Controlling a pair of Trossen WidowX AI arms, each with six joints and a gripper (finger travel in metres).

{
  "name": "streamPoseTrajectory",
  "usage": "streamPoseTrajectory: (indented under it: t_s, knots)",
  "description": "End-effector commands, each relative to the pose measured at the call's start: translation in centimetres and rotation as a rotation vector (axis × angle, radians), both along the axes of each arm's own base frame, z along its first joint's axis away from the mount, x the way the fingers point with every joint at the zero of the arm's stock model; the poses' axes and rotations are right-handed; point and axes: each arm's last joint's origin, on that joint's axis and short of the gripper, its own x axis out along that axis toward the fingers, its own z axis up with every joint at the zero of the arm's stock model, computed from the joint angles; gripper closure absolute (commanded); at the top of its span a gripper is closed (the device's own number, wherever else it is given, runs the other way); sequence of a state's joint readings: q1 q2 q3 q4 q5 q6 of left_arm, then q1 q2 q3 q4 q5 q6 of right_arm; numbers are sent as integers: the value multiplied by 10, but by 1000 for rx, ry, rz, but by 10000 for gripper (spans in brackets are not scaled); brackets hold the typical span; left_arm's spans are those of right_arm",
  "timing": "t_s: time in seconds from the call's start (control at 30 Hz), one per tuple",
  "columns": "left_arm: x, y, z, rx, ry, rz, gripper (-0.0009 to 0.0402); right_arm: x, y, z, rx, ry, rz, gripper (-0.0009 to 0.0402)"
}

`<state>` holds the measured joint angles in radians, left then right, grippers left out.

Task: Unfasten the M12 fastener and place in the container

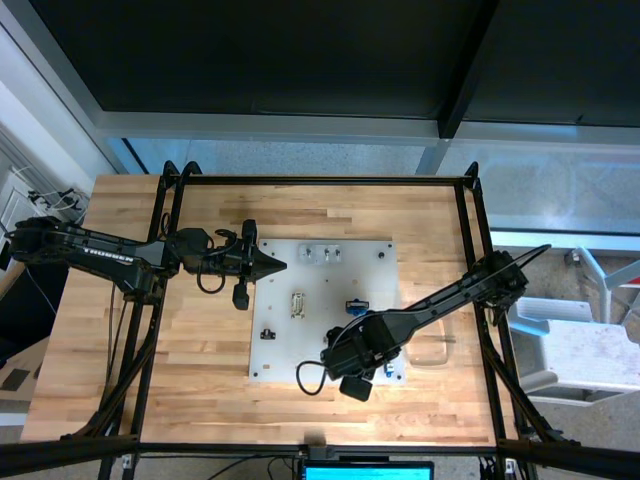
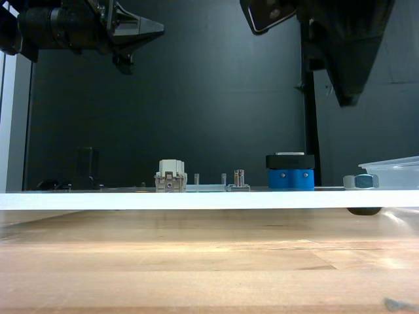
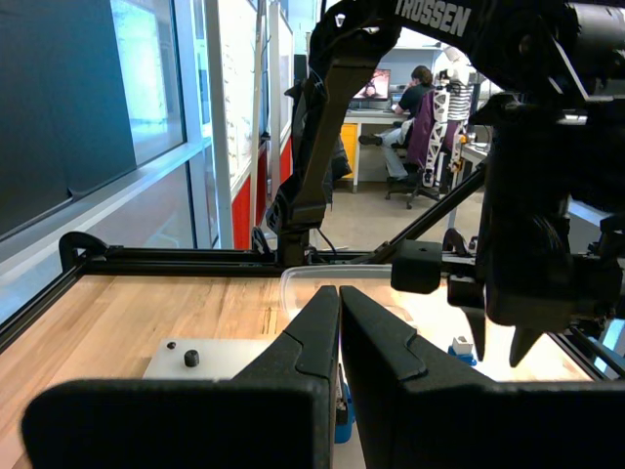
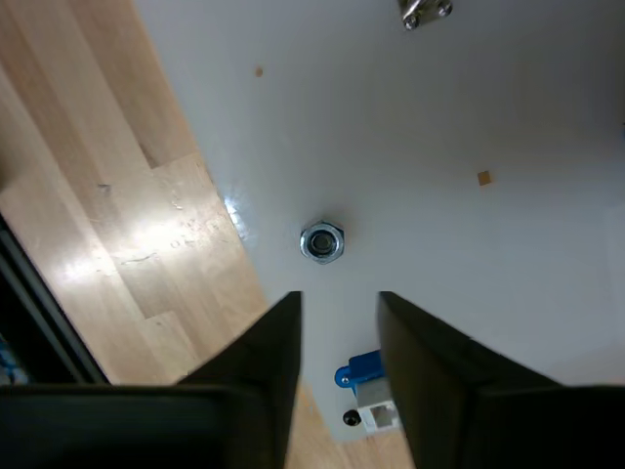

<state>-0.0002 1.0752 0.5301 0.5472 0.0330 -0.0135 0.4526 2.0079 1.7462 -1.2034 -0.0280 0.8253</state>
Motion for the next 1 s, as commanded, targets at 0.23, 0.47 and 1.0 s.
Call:
streamPoseTrajectory:
  t_s: [0.23,0.47,1.0]
  knots:
    - [0,0,0,0,0,0,393,8,6,-25,-26,41,1,146]
    - [0,0,0,0,0,0,393,10,6,-32,-56,44,8,135]
    - [0,0,0,0,0,0,393,12,9,-52,-70,52,83,134]
